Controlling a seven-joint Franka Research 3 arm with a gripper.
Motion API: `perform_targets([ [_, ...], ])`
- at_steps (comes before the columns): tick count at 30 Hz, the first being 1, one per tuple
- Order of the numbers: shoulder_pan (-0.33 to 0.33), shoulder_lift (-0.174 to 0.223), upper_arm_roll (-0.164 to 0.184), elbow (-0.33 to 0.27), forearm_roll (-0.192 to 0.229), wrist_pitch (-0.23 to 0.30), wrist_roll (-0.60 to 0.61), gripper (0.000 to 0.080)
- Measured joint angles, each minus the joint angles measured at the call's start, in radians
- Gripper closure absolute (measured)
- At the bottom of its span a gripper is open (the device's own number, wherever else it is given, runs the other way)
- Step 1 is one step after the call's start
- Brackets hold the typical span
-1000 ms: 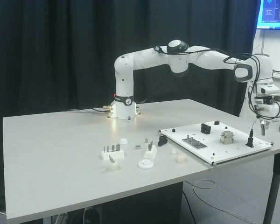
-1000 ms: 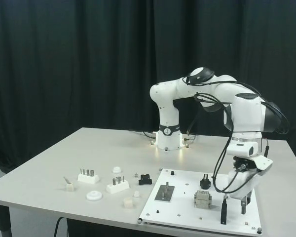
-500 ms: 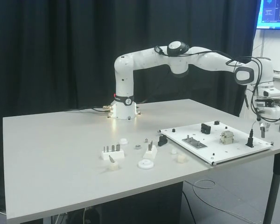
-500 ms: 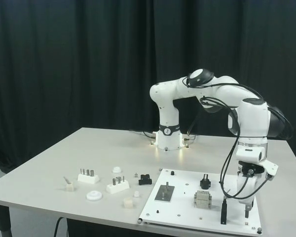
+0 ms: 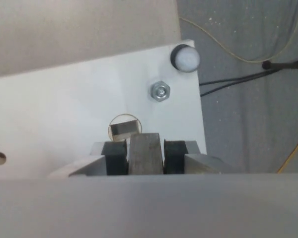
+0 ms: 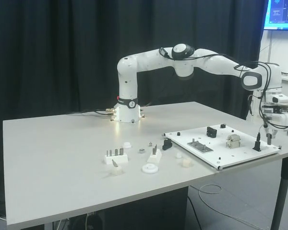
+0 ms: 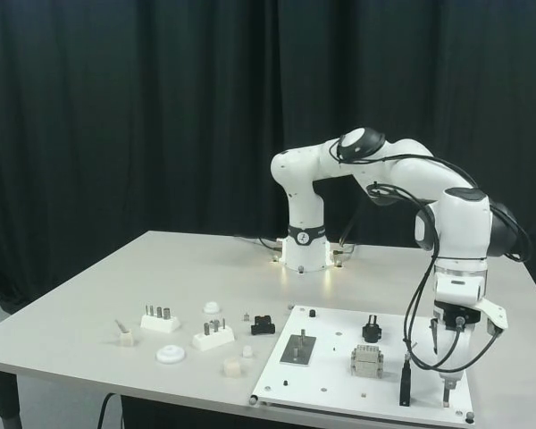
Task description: Insert square peg 4.
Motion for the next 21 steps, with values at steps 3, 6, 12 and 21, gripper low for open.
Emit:
perform_targets([
  [3, -0.006, 0.0, 0.01, 0.005, -0.005, 0.0, -0.007, 0.0647],
  [6, -0.011, 0.0, 0.019, 0.009, -0.009, 0.0, -0.01, 0.0647],
  [12, -0.018, 0.0, 0.03, 0.014, -0.018, 0.0, -0.015, 0.0647],
  [21, -0.025, 0.0, 0.04, 0.02, -0.027, 0.0, -0.02, 0.0647],
])
